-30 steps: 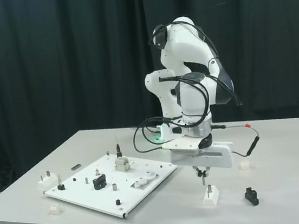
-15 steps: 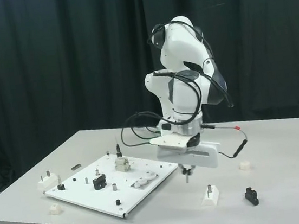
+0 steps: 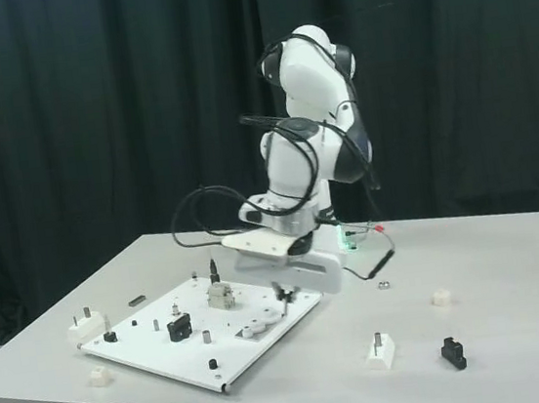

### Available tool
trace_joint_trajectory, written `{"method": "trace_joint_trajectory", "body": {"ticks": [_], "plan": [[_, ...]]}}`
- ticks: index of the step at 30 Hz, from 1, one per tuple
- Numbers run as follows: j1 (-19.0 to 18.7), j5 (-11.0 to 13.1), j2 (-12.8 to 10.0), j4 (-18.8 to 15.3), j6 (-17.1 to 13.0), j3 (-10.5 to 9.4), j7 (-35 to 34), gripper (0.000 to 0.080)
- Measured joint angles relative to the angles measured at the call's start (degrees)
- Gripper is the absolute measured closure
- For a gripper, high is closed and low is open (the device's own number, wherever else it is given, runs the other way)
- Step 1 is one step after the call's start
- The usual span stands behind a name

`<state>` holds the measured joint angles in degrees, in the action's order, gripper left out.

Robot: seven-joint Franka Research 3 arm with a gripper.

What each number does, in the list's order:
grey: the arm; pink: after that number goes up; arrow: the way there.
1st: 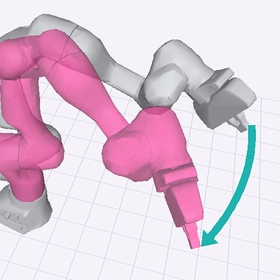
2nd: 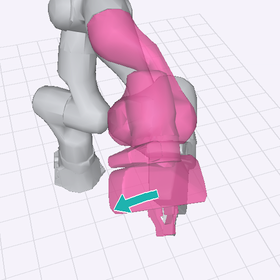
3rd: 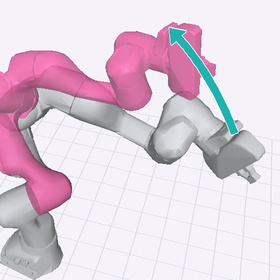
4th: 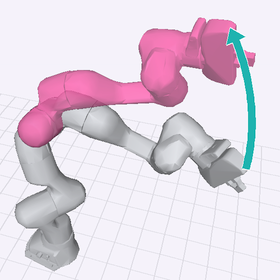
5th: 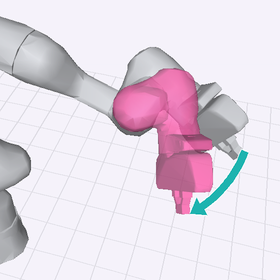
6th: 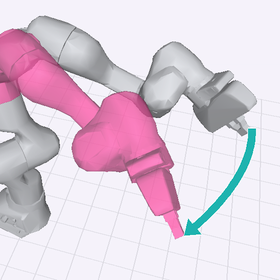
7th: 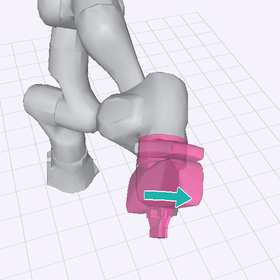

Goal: Insert round peg 2.

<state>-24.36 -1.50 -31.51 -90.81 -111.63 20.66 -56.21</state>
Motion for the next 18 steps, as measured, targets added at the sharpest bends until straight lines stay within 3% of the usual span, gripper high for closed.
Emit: {"method": "trace_joint_trajectory", "body": {"ticks": [9,18], "plan": [[5.98,-4.17,1.62,-0.05,3.29,-1.14,3.65,0.0738],[15.00,-7.90,3.60,-0.73,5.32,-4.49,8.10,0.0738]]}}
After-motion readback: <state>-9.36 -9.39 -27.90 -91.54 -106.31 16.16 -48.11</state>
